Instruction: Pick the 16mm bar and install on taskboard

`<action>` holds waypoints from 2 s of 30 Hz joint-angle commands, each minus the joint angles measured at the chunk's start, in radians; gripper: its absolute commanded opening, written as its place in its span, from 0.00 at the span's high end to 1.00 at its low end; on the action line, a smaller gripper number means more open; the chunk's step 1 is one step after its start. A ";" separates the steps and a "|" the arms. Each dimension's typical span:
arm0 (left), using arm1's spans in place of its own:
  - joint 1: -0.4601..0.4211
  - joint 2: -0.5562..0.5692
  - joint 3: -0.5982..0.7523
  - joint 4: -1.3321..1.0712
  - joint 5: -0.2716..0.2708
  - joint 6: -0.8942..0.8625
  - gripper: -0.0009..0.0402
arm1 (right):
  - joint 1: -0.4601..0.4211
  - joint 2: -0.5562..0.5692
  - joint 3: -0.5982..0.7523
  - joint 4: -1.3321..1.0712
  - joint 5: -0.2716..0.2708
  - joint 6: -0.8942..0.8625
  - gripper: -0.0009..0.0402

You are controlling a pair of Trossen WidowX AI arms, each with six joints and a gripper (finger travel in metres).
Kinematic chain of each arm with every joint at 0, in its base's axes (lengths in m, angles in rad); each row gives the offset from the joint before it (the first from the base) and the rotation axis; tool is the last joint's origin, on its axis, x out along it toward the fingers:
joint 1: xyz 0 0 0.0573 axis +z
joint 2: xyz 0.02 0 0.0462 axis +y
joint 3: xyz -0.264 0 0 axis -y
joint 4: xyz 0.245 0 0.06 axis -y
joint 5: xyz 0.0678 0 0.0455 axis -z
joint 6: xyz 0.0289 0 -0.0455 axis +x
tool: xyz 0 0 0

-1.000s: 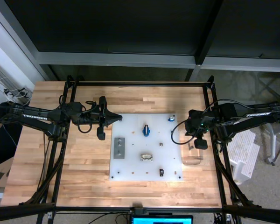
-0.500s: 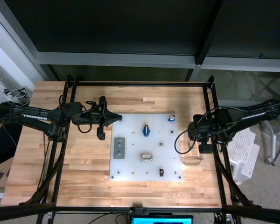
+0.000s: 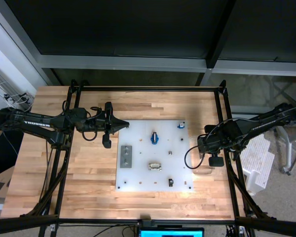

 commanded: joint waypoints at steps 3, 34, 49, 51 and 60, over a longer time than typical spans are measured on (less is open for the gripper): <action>0.000 0.000 0.000 0.000 0.000 0.000 0.98 | 0.012 0.000 -0.040 0.043 0.000 0.042 0.84; 0.000 0.000 0.000 0.000 0.000 0.000 0.98 | 0.073 0.066 -0.231 0.253 0.038 0.071 0.51; 0.000 0.000 0.000 0.000 0.000 0.000 0.98 | 0.085 0.066 -0.287 0.318 0.043 0.053 0.51; 0.000 0.000 0.000 0.000 0.000 0.000 0.98 | 0.087 0.066 -0.291 0.326 0.043 0.047 0.51; 0.000 0.000 0.000 0.000 0.000 0.000 0.98 | 0.094 0.066 -0.311 0.352 0.043 0.042 0.51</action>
